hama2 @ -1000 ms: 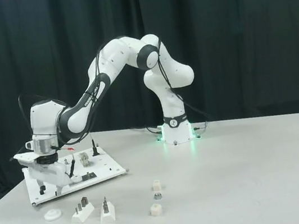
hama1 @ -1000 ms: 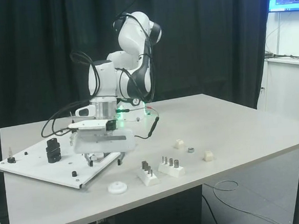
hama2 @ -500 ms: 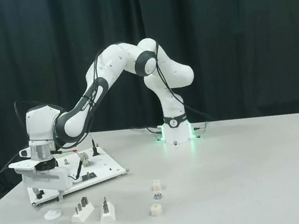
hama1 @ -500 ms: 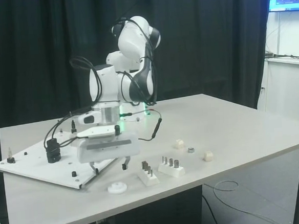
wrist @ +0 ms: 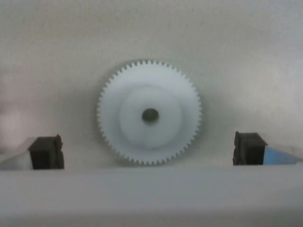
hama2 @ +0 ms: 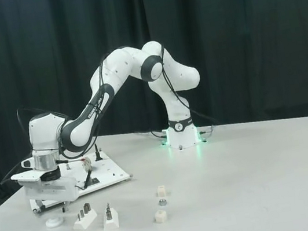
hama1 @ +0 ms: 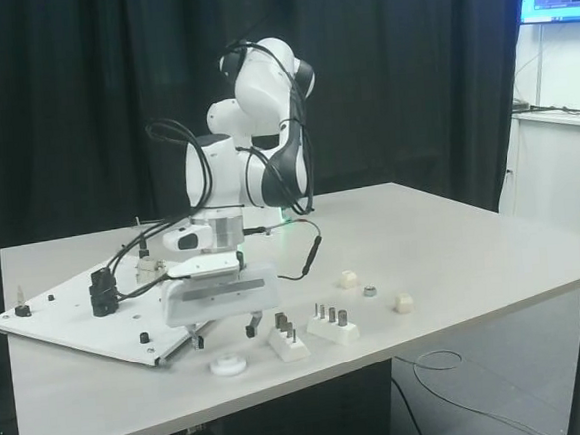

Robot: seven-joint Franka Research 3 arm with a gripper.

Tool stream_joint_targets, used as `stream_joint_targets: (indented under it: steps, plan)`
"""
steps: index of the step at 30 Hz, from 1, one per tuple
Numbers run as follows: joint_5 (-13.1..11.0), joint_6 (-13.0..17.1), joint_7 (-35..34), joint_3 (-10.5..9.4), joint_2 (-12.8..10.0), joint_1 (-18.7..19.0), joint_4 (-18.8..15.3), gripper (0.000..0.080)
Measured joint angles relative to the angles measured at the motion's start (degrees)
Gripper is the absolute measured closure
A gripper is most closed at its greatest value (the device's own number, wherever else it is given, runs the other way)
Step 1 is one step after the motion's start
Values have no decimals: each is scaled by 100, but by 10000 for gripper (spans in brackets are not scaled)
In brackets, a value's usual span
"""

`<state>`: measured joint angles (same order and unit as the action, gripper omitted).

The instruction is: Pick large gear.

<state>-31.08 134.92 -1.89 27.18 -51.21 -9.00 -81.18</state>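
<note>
Gear teeth can be seen all round the large gear (wrist: pixel 149 112), which lies flat on the grey surface (hama1: pixel 452 256) near its front edge. The gripper (hama1: pixel 223 332) is held just above the gear, and its two black fingertips (wrist: pixel 46 152) are spread wide — one on each side of the gear, with a gap left between each tip and the teeth. Nothing is pinched yet. From the room views, the gear (hama2: pixel 54 221) is seen as a small white disc just under the gripper (hama2: pixel 54 210), beside the white board (hama1: pixel 68 323) that rests on the surface. Two small white blocks with pins (hama1: pixel 289 339) are placed just beside the gear, toward the middle of the surface. Farther along, two little white cubes (hama1: pixel 403 302) and a small ring (hama1: pixel 371 291) are set apart from each other. The white arm (hama2: pixel 129 72) is bent over from its base (hama2: pixel 182 137) — a green light is lit there.
</note>
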Motion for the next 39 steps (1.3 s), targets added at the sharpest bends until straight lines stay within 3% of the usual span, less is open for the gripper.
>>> stream_joint_targets:
  steps: [30, 39]
  plan:
    - [-648, 186, -78, -49, -513, -134, 472, 3]
    - [-673, 186, -77, -49, -583, -141, 528, 3]
